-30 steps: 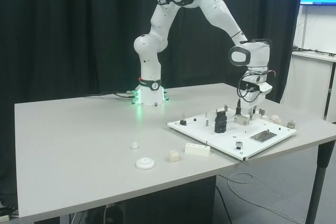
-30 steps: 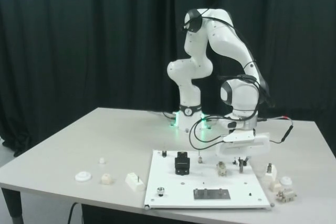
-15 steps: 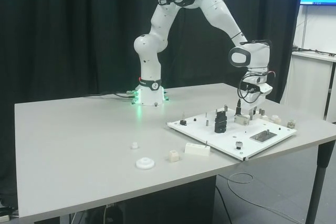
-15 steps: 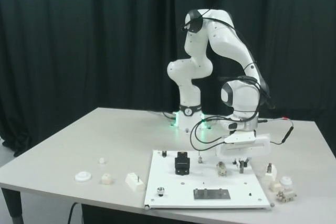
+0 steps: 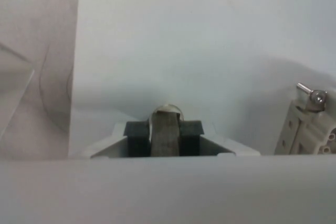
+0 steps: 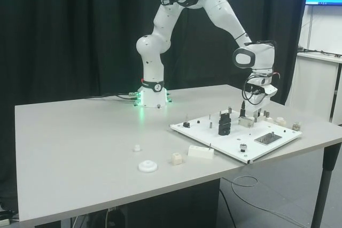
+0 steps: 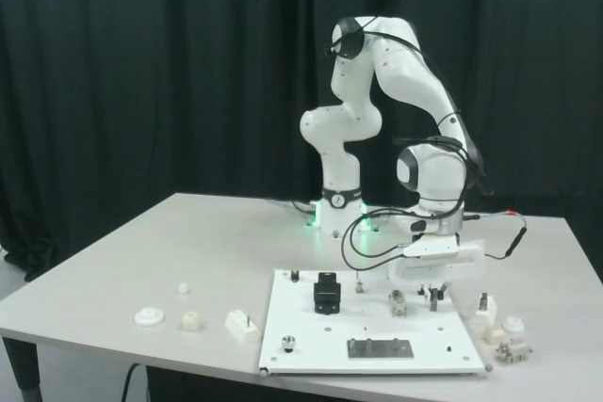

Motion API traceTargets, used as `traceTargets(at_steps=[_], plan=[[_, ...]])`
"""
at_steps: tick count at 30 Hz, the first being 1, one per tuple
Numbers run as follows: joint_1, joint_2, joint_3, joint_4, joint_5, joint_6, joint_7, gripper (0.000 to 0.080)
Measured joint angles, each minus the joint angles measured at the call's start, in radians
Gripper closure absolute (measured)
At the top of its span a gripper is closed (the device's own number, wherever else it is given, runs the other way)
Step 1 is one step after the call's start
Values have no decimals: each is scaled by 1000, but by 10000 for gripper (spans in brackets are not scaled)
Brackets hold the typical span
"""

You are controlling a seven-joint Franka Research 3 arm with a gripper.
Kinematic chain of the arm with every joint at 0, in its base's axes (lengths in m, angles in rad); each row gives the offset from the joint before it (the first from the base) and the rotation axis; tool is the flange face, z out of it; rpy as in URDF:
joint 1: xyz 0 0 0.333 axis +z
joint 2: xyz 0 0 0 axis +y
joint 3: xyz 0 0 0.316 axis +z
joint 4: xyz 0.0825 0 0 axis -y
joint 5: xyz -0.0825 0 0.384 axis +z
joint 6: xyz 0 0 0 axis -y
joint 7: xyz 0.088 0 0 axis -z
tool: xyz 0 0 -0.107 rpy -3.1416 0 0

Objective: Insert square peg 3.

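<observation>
White board (image 5: 210,51) fills my wrist view. The gripper (image 5: 164,139) has its two black fingers (image 5: 136,139) pinching the square peg (image 5: 165,135), which stands upright between them with its rounded end toward the board. A pale connector block (image 5: 310,124) with a small metal screw sits on the board to one side of the peg, apart from it; grey table (image 5: 31,51) shows past the board's edge.

First room view: I see the white arm (image 6: 208,4) arching from its green-lit base (image 6: 152,99) to the board (image 6: 235,134), with the gripper (image 6: 255,111) low over the board's far side. A black fixture (image 6: 224,123) stands on the board just beside the gripper, and a grey plate (image 6: 267,139) lies nearer the front edge. Four white parts (image 6: 173,158) lie on the table off the board's near corner.

Second room view: the gripper (image 7: 433,297) hangs close above the board (image 7: 367,331), between the black fixture (image 7: 327,292) and the loose white pieces (image 7: 499,331) off the board's far edge.
</observation>
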Motion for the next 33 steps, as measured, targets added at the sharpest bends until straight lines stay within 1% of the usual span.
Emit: traceTargets(at_steps=[20, 33], plan=[[3, -4, 0, 0, 0, -22, 2, 689], [15, -10, 1, 0, 0, -37, 29, 689]])
